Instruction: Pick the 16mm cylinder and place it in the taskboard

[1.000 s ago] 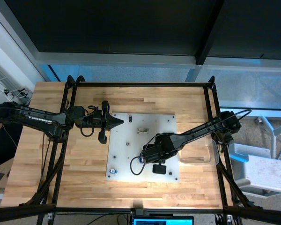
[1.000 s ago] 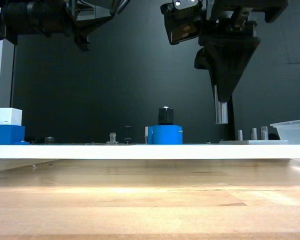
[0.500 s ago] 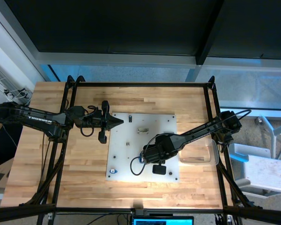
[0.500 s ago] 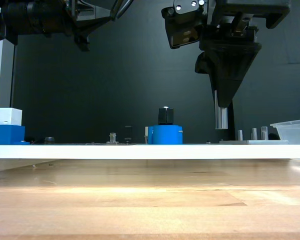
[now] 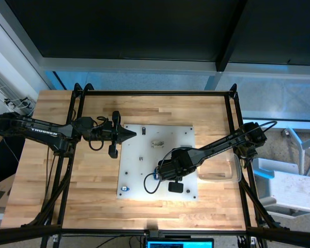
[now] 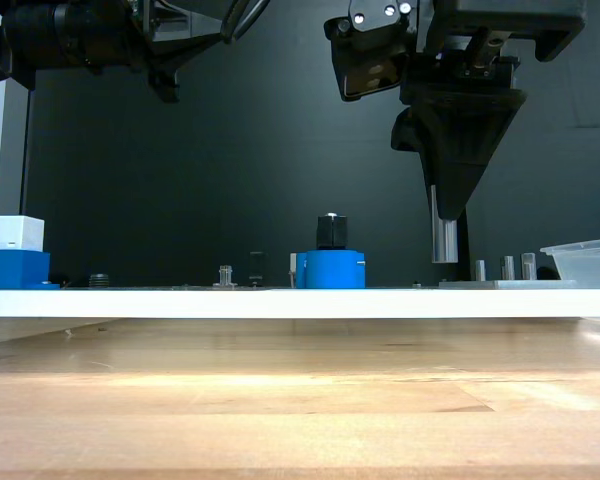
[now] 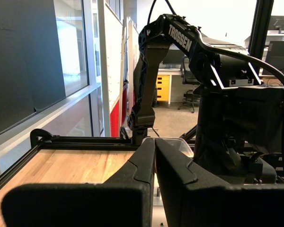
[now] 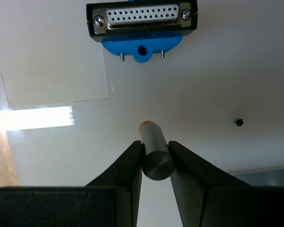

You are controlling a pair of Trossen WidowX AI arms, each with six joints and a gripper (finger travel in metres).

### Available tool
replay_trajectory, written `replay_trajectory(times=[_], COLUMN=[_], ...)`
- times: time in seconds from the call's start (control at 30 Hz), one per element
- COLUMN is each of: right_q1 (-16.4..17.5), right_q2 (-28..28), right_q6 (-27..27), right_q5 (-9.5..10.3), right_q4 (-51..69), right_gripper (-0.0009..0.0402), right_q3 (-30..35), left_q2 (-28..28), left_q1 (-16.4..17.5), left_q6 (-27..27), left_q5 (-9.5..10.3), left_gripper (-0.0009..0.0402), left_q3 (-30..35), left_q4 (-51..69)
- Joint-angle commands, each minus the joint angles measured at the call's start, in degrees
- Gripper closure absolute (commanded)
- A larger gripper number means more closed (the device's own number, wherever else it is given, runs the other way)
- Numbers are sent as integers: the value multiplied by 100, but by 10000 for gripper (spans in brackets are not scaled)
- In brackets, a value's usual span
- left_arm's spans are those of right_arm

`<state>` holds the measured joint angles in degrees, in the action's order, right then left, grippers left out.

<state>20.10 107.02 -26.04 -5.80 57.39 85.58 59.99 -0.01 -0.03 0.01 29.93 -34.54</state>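
while the left gripper (image 7: pixel 155 153) is hovering high over the far left corner of the taskboard (image 5: pixel 144 178), its two fingers pressing flat together on nothing, the right gripper (image 8: pixel 155 145) is doing the holding. its jaws are standing only a narrow way apart, pinching the upper end of the 16mm cylinder (image 6: pixel 445 240) between their tips. the cylinder is hanging upright and pointing straight down, and in the low view its lower end is showing clear of the board's surface, with a gap beneath it. in the right wrist view its brownish lower end is lying over bare white plate, between a many-pinned connector (image 8: pixel 142 21) in a blue mount and a small dark hole (image 8: pixel 238 122). in the low view a blue fitting (image 6: pixel 329 268) with a black knob is standing on the board to the left of the cylinder, and a clear plastic tray (image 6: pixel 586 262) is sitting off to the right, beside the board on the wooden table (image 5: pixel 67 175).
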Motion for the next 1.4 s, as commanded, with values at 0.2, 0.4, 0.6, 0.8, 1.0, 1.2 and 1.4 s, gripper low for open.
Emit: replay_trajectory(times=[0.2, 0.4, 0.6, 0.8, 1.0, 1.2, 1.4], right_q1=[4, 9, 17, 15, 15, 15, 15], right_q2=[46, 46, 46, 46, 46, 46, 46], right_q6=[63, 85, 92, 118, 127, 153, 175], right_q5=[7, 105, 111, 87, 87, 83, 76], right_q4=[-33, -142, -275, -304, -310, -313, -313], right_gripper=[381, 381, 381, 381, 381, 381, 381], right_q3=[-7, -111, -223, -236, -256, -256, -258], left_q2=[2, 2, 2, 2, 2, 2, 2], left_q1=[2, 0, 2, 0, 2, 0, 0], left_q6=[0, -2, 0, 0, -2, -2, -2], left_q5=[0, 0, 0, 0, 0, 0, 0], left_gripper=[393, 393, 393, 393, 393, 393, 393], left_q3=[2, 2, 2, 2, 2, 2, 2], left_q4=[0, 0, 0, 0, 0, 0, 0])
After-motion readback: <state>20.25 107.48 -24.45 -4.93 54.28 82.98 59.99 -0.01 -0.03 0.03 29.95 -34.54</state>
